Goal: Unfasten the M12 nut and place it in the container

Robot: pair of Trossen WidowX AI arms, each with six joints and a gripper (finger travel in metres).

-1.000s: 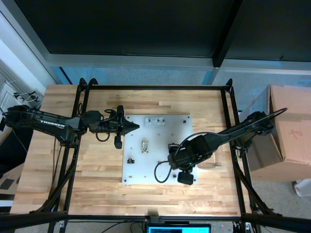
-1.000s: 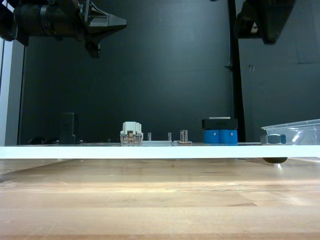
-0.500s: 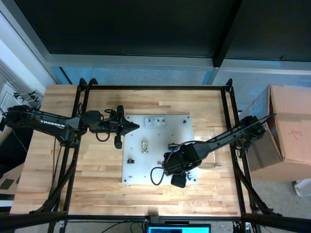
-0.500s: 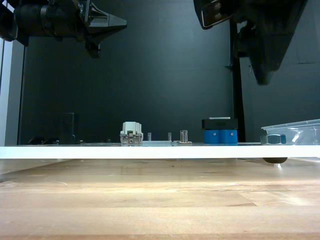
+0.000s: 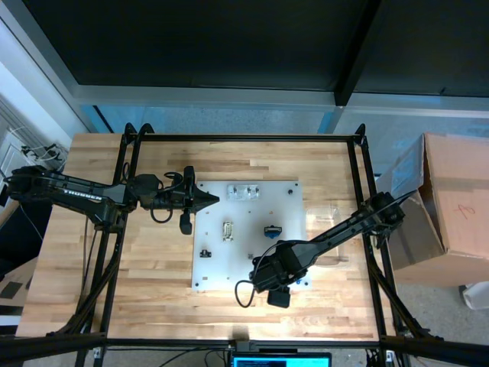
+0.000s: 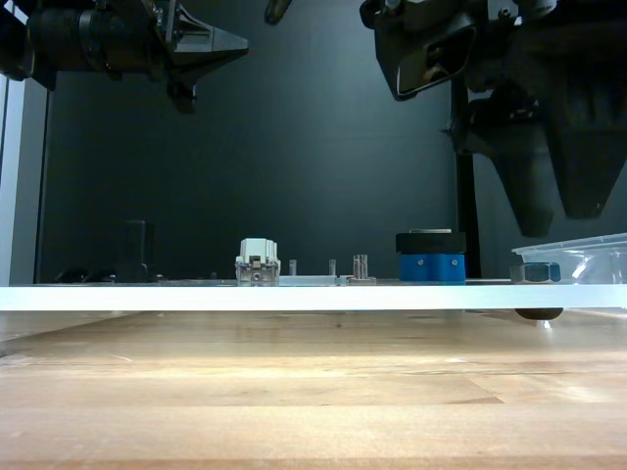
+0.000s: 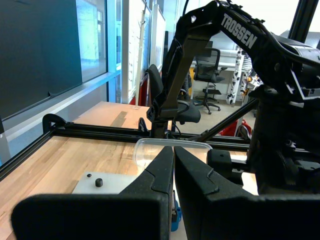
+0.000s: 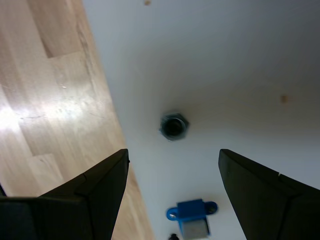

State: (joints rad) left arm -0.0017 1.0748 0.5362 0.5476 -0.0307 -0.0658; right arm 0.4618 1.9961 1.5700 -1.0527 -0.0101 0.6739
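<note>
The small silver nut (image 8: 173,125) sits on its stud on the white board (image 8: 240,60), its dark centre showing from above. In the low view the nut (image 6: 535,272) stands in front of the clear container (image 6: 588,257). My right gripper (image 8: 172,152) hangs open straight above the nut, one finger on each side and clear of it. In the low view the right gripper (image 6: 560,217) is well above the nut. In the high view the right gripper (image 5: 276,277) covers the board's near right edge and hides the nut. My left gripper (image 5: 212,200) is shut and empty, high over the board's left edge.
The clear container (image 5: 322,209) lies on the table just right of the board, with the right arm crossing over it. A blue block (image 5: 272,229) stands mid-board behind the nut. A grey connector (image 6: 257,264) and a silver post (image 6: 360,266) stand further left.
My right arm has swung toward the board's near edge and come down over the nut, its open fingers now in the low view. The nut and the left arm have not moved.
</note>
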